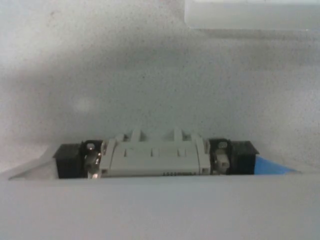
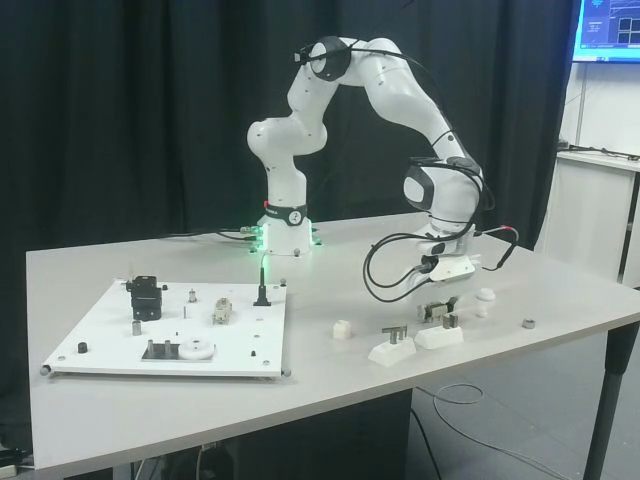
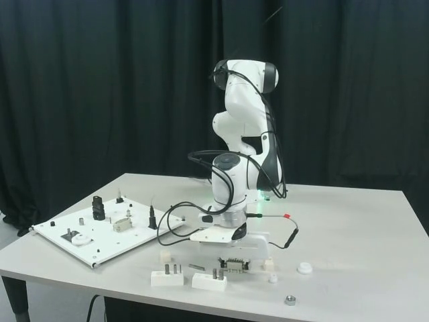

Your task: Pick waterproof.

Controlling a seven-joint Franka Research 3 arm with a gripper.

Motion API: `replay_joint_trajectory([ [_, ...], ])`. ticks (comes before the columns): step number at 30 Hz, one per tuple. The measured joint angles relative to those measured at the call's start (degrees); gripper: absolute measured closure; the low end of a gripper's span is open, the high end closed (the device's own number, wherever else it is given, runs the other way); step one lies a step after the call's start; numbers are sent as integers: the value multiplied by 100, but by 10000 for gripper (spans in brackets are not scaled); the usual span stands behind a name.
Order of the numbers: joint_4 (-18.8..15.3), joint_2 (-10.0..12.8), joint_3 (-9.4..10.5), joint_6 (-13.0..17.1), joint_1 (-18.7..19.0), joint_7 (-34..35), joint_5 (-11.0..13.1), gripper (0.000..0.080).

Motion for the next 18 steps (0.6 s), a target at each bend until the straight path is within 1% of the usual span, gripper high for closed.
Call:
replay_joint_trajectory([
  [1,-1,0,-1,0,0,0,-5,140],
  [2,0,0,-1,0,0,0,-9,140],
  [3,-1,0,-2,0,0,0,-13,189],
  [11,-1,-13,-2,-7,13,0,-18,188],
  [18,13,-117,-9,-125,18,0,-25,188],
])
